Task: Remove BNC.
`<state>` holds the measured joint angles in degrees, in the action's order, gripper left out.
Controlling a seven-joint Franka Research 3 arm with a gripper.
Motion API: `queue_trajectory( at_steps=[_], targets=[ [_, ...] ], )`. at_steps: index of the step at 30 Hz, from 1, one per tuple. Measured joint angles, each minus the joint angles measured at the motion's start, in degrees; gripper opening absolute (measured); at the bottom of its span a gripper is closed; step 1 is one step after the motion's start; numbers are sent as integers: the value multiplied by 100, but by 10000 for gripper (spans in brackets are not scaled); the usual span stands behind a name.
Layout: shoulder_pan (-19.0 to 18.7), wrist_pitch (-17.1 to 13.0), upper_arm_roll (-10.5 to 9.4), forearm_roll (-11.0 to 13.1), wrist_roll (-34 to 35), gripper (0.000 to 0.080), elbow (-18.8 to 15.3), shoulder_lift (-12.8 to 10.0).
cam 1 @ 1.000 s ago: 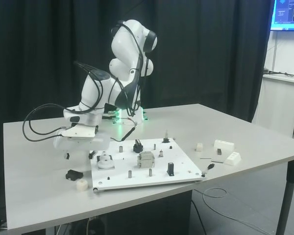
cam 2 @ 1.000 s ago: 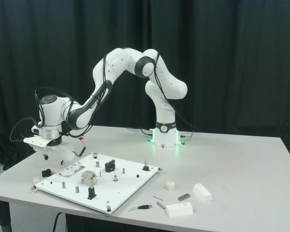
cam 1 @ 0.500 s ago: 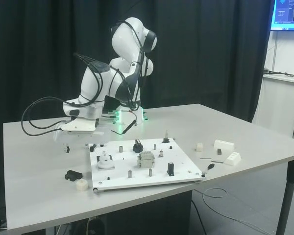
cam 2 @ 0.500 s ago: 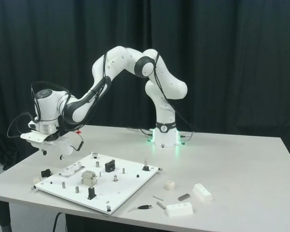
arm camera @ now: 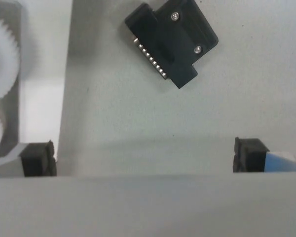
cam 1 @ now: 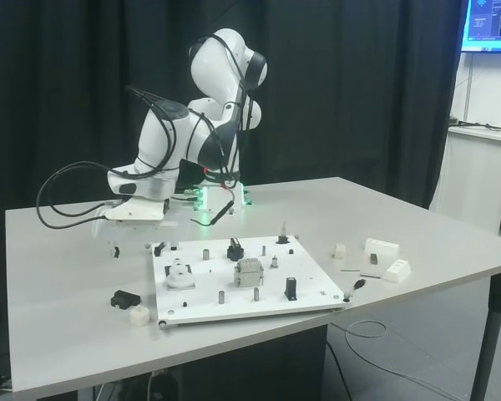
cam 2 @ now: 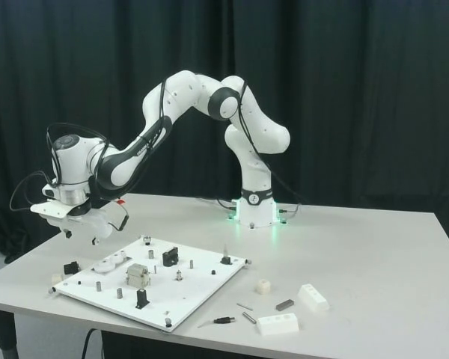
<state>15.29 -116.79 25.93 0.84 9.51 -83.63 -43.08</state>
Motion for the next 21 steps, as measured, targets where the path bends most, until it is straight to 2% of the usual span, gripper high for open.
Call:
queue_trajectory(
  at_steps=[11,21],
  targets=[
    [-18,237,-18,22,0,800,172,3],
    [-111,841,-23,443,36,800,397,70]
  ],
)
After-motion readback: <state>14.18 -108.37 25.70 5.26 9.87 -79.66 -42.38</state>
